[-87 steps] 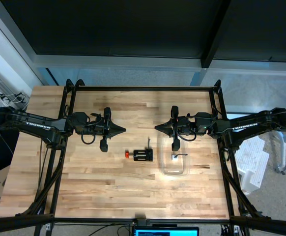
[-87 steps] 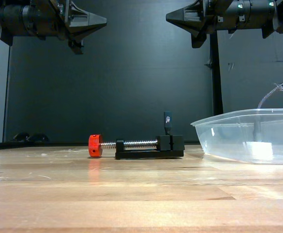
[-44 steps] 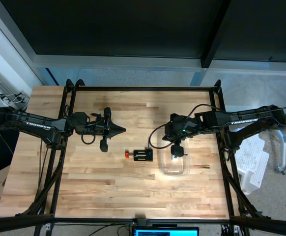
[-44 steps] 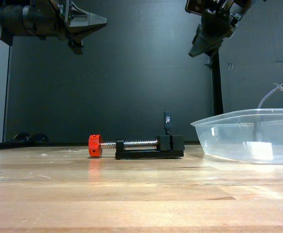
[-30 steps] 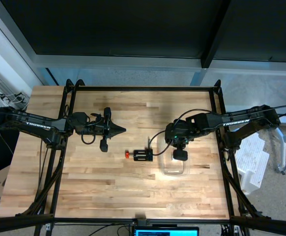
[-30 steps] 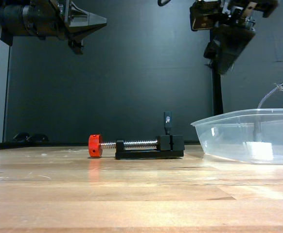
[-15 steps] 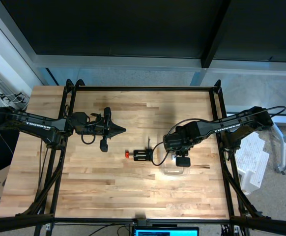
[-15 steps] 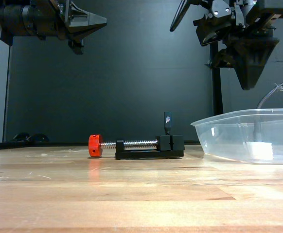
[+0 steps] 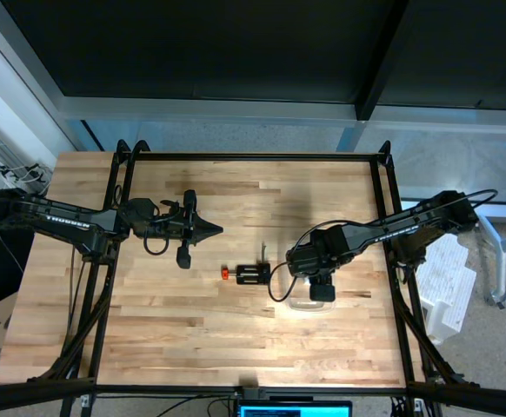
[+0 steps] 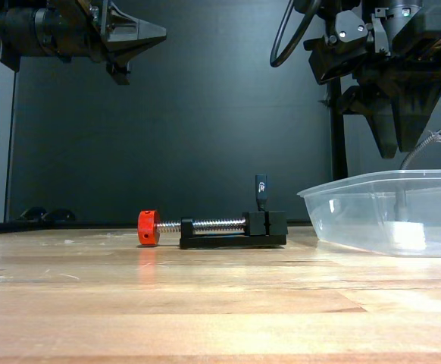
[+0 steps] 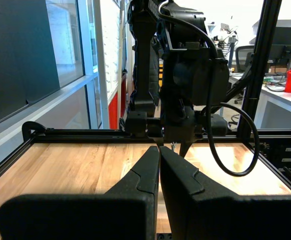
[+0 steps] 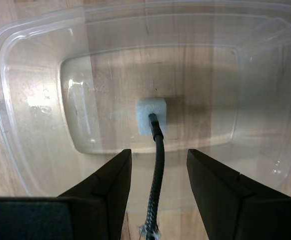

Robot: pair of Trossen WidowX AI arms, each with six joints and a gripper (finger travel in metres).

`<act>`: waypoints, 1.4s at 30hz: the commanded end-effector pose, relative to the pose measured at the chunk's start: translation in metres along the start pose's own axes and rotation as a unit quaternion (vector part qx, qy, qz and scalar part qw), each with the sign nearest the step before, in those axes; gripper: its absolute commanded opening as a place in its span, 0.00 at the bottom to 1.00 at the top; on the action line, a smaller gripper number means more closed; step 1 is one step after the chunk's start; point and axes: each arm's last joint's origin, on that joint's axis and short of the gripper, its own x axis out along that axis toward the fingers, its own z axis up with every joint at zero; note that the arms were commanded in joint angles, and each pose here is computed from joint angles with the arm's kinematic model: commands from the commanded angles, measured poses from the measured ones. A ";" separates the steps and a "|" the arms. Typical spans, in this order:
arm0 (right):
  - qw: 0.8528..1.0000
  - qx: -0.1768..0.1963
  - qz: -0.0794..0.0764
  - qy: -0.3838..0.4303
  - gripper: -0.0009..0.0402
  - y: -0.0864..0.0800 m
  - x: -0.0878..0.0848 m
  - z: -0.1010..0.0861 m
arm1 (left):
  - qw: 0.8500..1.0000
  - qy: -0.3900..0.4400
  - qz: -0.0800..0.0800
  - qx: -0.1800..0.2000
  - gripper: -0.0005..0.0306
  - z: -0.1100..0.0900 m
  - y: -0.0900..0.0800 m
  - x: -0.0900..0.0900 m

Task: Pick the USB-C connector and install on taskboard

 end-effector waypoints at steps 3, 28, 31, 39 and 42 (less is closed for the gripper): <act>1.000 -0.003 -0.003 0.005 0.40 0.001 0.011 0.001 | 1.000 0.000 0.000 0.000 0.02 0.000 0.000 0.000; 1.000 -0.011 -0.007 -0.018 0.40 0.005 0.044 -0.007 | 1.000 0.000 0.000 0.000 0.02 0.000 0.000 0.000; 1.000 -0.011 -0.008 -0.015 0.40 0.005 0.045 -0.008 | 1.000 0.000 0.000 0.000 0.02 0.000 0.000 0.000; 1.000 -0.012 -0.008 -0.015 0.36 0.005 0.049 -0.009 | 1.000 0.000 0.000 0.000 0.02 0.000 0.000 0.000; 1.000 -0.012 -0.007 -0.016 0.32 0.005 0.049 -0.010 | 1.000 0.000 0.000 0.000 0.02 0.000 0.000 0.000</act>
